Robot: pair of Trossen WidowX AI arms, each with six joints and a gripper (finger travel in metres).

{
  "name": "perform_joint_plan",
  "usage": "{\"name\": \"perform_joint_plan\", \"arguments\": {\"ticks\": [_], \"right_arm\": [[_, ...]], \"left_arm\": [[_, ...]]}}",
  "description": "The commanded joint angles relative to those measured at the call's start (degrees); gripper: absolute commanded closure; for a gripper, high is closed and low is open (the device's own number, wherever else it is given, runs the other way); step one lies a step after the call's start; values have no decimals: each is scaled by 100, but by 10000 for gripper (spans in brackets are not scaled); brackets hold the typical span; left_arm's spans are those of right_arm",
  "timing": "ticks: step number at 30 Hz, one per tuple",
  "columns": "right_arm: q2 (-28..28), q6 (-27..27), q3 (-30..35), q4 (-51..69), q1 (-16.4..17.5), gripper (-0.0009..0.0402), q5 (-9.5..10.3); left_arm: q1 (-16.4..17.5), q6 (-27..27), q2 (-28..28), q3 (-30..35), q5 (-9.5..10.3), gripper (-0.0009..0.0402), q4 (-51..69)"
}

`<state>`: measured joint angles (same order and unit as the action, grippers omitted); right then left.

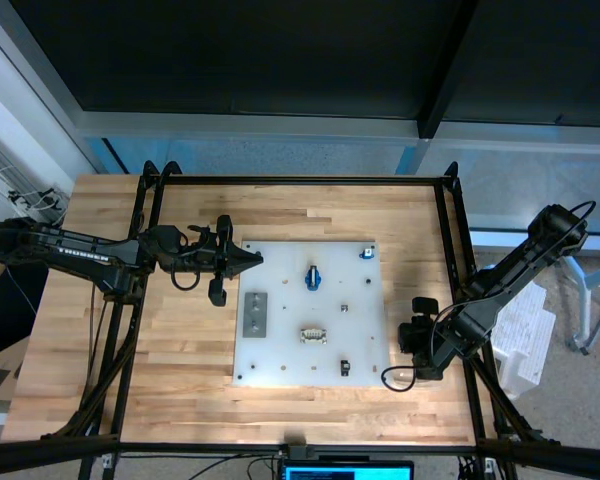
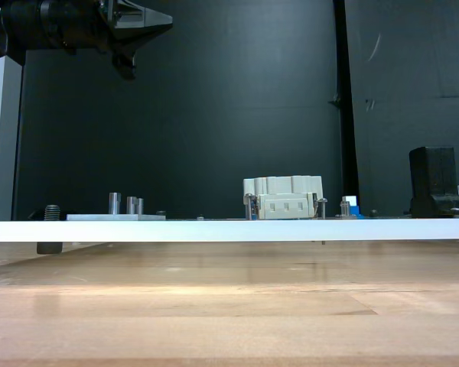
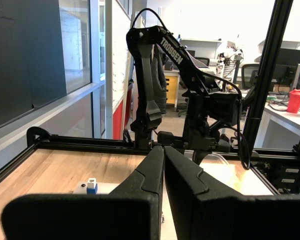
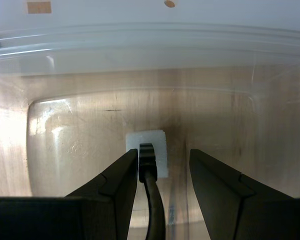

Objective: Pick the USB connector and install on taskboard

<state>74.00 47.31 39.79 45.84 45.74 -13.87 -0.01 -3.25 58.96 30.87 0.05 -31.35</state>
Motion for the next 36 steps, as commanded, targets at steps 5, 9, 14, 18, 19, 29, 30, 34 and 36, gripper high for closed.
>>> {"name": "perform_joint_plan", "arguments": {"ticks": [5, 9, 14, 18, 19, 29, 30, 34, 36], "right_arm": [[0, 15, 4, -9, 2, 281, 0], [2, 17, 4, -17, 2, 303, 42], [2, 17, 4, -33, 2, 332, 63], [0, 20, 4, -48, 4, 362, 151], [0, 20, 4, -57, 4, 371, 155], [-7, 15, 4, -162, 17, 395, 254], [-9, 17, 4, -164, 17, 393, 256], [-42, 17, 4, -166, 28, 393, 293], [-66, 17, 4, -162, 33, 393, 293]], "left_arm": [[0, 2, 0, 0, 0, 393, 0], [2, 2, 0, 0, -2, 393, 0], [0, 2, 0, 0, -2, 393, 0], [2, 2, 0, 0, -2, 393, -2], [0, 2, 0, 0, -2, 393, 0], [0, 2, 0, 2, -2, 393, -2], [0, 2, 0, 0, -2, 393, 0], [2, 2, 0, 2, -2, 393, 0], [0, 2, 0, 0, -2, 393, 0]]}}
